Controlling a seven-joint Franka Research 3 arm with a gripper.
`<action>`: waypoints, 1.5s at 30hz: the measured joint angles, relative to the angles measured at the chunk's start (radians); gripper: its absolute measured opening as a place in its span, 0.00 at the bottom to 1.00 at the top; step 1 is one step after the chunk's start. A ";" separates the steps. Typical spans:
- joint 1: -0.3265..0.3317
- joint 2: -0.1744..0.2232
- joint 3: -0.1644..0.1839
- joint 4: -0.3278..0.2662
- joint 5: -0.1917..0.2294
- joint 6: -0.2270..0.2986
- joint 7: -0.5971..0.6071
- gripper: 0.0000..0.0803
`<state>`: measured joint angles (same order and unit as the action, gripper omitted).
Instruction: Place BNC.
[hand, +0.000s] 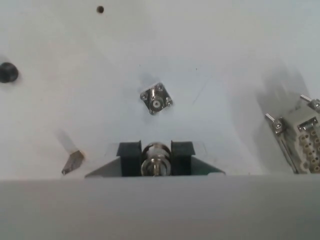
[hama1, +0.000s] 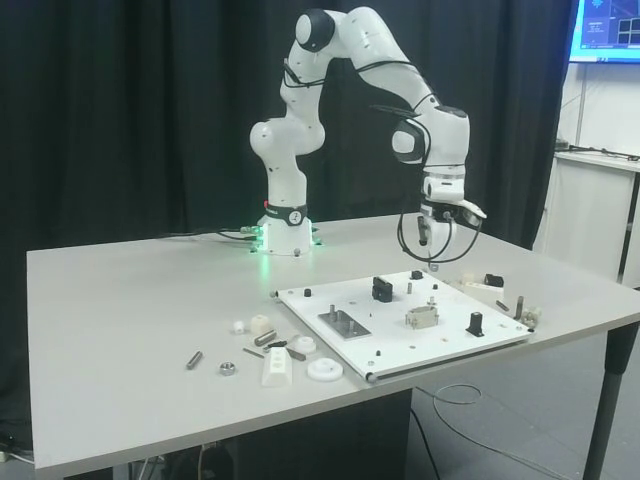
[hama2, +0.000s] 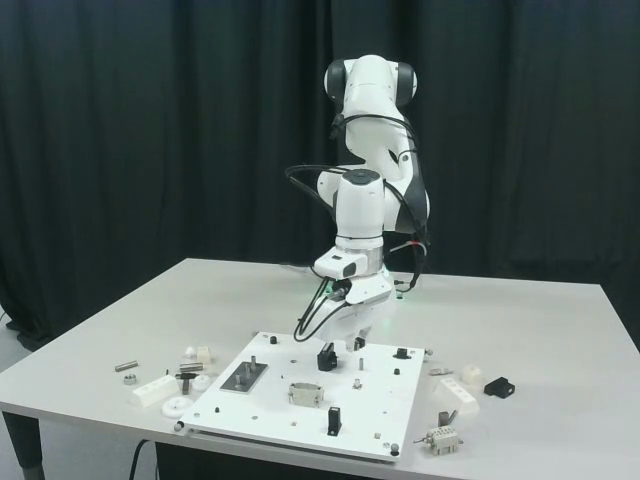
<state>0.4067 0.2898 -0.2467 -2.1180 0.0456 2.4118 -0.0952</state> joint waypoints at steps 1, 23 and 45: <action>0.000 0.000 0.000 0.000 0.000 0.000 0.002 0.15; -0.008 0.000 0.000 0.000 0.000 0.000 0.016 0.15; -0.008 0.000 0.000 0.001 0.000 0.002 0.030 0.15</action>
